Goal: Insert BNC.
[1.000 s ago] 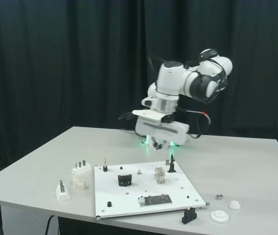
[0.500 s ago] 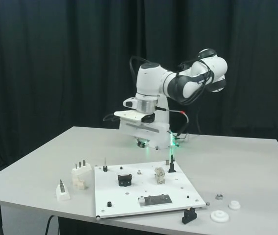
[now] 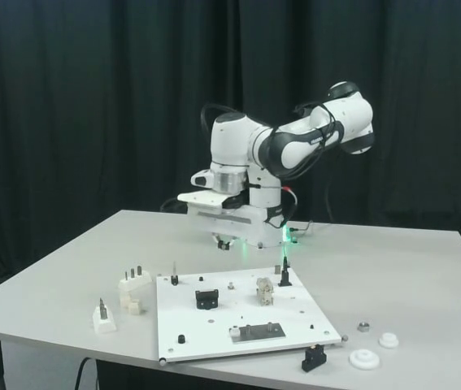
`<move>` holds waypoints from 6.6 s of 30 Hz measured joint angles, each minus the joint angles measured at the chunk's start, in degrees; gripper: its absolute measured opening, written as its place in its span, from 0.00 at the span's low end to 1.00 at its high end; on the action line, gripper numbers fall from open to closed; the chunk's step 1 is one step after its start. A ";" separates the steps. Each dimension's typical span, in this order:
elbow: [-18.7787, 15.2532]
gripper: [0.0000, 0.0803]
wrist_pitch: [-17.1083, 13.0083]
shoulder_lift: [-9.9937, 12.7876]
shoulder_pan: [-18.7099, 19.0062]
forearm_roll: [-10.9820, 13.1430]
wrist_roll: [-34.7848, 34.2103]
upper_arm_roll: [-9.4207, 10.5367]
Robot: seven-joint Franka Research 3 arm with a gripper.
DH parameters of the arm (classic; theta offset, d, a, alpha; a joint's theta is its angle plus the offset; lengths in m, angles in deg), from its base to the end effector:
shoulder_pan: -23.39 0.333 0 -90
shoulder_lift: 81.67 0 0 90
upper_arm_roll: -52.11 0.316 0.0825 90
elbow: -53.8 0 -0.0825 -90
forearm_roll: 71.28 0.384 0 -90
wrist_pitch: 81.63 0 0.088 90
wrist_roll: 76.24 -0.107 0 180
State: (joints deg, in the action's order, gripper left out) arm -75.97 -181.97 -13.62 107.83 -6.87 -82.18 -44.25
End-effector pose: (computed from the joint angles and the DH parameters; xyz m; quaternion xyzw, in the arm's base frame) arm 0.4948 -0.0044 0.3223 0.9055 -0.4223 -0.0040 0.0408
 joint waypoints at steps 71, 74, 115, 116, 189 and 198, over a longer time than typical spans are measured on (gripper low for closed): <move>-9.81 0.16 -6.96 1.98 1.71 14.64 24.57 12.12; -9.86 0.16 -7.49 1.98 1.71 15.00 24.57 12.37; -10.33 0.16 -9.56 2.02 2.26 17.31 24.57 13.05; -10.33 0.16 -9.56 2.02 2.33 17.31 24.57 13.06; -11.07 0.16 -10.18 2.38 2.06 19.26 6.22 14.47; -11.06 0.16 -9.73 2.39 2.21 19.21 2.97 14.09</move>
State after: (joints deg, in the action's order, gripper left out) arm -87.03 -191.70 -11.24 110.03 12.35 -79.21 -30.16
